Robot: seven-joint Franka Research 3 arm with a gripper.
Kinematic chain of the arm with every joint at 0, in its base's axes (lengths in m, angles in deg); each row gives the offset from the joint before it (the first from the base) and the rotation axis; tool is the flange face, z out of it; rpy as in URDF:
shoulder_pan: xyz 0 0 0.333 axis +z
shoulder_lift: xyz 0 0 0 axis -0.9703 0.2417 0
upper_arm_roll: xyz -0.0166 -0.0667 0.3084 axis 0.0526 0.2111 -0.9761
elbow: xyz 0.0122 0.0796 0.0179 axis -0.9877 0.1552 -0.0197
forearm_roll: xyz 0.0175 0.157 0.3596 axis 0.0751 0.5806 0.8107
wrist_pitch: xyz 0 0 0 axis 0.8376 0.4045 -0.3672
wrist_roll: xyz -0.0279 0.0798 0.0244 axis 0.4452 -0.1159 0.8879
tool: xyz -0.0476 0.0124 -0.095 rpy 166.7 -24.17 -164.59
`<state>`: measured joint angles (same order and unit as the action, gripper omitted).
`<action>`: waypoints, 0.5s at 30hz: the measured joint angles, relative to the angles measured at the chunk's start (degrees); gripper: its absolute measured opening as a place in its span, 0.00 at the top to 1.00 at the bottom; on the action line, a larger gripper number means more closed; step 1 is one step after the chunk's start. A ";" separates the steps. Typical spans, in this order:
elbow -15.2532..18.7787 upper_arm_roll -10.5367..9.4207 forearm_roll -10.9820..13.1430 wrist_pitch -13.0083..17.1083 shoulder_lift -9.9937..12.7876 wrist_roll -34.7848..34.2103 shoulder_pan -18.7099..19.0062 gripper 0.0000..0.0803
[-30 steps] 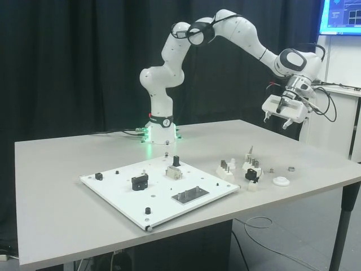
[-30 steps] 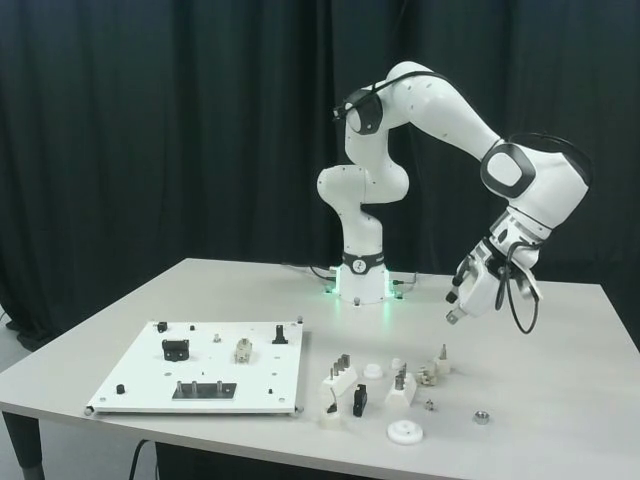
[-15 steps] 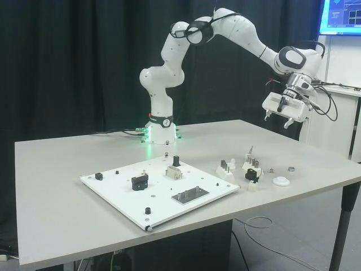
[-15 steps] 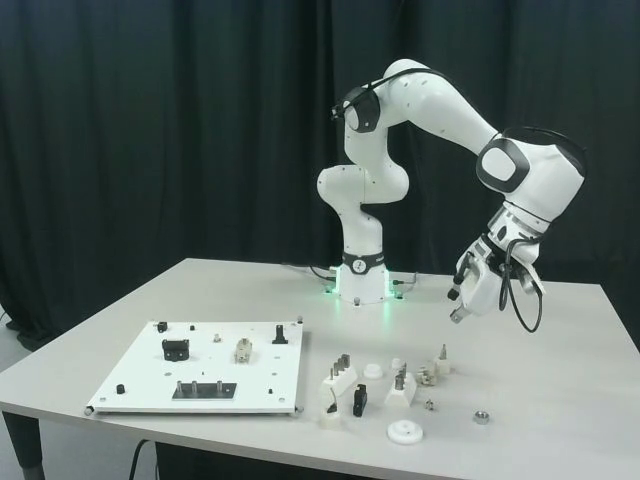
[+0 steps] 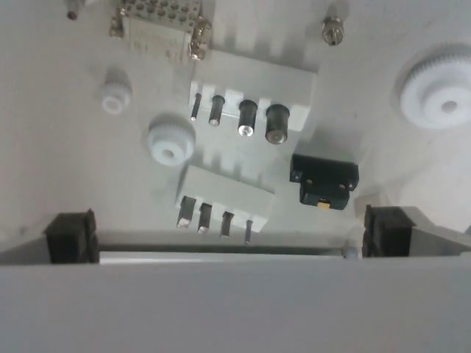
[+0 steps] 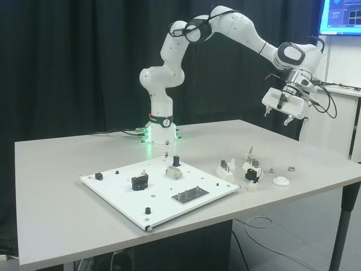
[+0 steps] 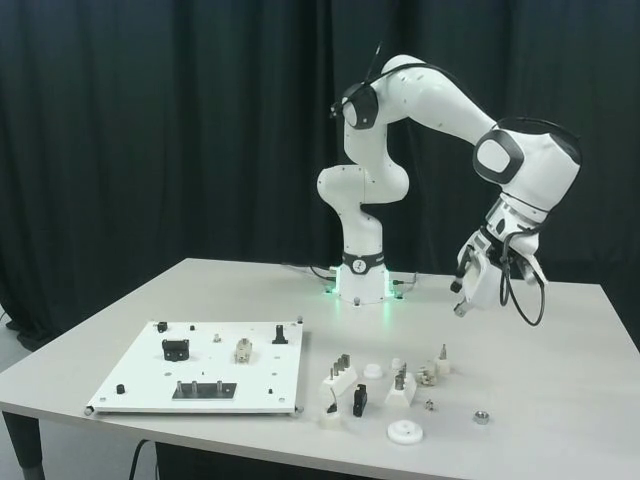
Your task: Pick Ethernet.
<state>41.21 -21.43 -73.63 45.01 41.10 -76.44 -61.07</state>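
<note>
The Ethernet plug (image 5: 324, 180) is a small black connector on the grey table, beside two white holder blocks with metal pins (image 5: 250, 99). In the room views the Ethernet plug (image 6: 251, 175) (image 7: 359, 400) stands among the loose parts near the table's front edge. My gripper (image 6: 280, 114) (image 7: 470, 300) hangs high above the table, off to the side of those parts. In the wrist view my gripper (image 5: 229, 237) is open, and nothing sits between its black fingertips (image 5: 71, 237).
A white board (image 6: 121, 195) with black and metal fixtures lies beside the loose parts. Around the plug lie a large white gear (image 5: 439, 87), a small white gear (image 5: 170, 143), a grey multi-pin connector (image 5: 158, 22) and a nut (image 6: 291, 168). The arm's base (image 6: 160, 127) glows green.
The wrist has risen, carrying the gripper higher above the table. The fingers stay apart and hold nothing. The parts on the table have not moved.
</note>
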 joint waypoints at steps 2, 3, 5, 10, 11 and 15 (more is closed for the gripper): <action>0.00 0.03 0.60 0.04 -0.24 0.06 -0.13 0.00; 0.00 0.05 0.94 0.05 -0.37 0.06 -0.20 0.00; 0.00 0.13 1.52 0.05 -0.62 0.06 -0.33 0.00; 0.00 0.47 3.12 0.05 -1.16 -0.62 -0.71 0.00; -0.01 0.59 3.47 0.06 -1.25 -1.28 -0.79 0.00; -0.06 1.21 4.77 0.19 -1.53 -5.41 -1.02 0.00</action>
<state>41.15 -20.22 -68.86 45.20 39.57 -81.85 -62.09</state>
